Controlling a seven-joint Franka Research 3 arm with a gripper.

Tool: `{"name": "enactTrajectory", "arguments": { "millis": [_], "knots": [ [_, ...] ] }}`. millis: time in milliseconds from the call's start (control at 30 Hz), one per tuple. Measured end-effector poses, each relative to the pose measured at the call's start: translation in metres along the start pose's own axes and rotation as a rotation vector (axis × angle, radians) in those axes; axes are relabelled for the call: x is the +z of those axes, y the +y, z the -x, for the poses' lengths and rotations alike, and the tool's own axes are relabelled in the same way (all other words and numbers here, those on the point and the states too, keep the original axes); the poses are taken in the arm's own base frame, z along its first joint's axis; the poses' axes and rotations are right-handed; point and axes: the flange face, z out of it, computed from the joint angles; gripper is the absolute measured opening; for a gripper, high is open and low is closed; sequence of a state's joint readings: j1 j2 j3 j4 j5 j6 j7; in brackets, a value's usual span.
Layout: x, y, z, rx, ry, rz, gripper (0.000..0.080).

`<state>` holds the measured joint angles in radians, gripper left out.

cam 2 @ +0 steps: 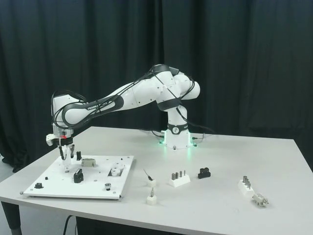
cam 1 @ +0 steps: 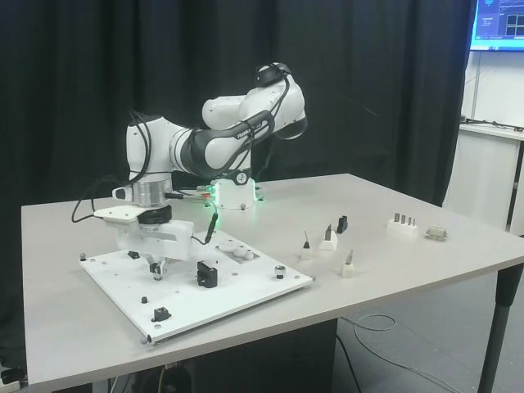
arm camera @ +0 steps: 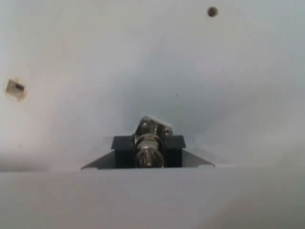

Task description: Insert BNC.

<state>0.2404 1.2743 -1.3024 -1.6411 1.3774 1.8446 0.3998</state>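
In the wrist view a metal BNC plug (arm camera: 148, 151) sits between my two black fingers (arm camera: 123, 150), so the gripper (arm camera: 148, 153) is shut on it. Just past the plug's tip lies a square-flanged metal socket (arm camera: 153, 125) on the white board (arm camera: 95, 62). The plug stands right over or on this socket, and I cannot tell how deep it sits. From the room, the gripper (cam 1: 155, 264) (cam 2: 65, 161) points straight down at the left part of the white board (cam 1: 237, 293) (cam 2: 58, 188).
The board carries a small square port (arm camera: 15, 89), a round hole (arm camera: 212, 11), and black fixtures (cam 1: 206, 274) (cam 1: 160, 313) (cam 2: 78, 175). To the right on the grey table stand white holders with small parts (cam 1: 327, 237) (cam 1: 401, 225) (cam 2: 179, 178) and a black piece (cam 2: 204, 172).
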Motion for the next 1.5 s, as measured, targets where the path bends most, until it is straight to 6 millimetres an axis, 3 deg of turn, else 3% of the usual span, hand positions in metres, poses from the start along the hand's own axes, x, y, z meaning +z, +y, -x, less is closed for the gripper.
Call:
{"name": "enactTrajectory", "arguments": {
  "millis": [1500],
  "knots": [
    [0.0002, -0.0035, 0.0072, 0.522, 0.054, 0.007, 0.0121]
  ]
}}
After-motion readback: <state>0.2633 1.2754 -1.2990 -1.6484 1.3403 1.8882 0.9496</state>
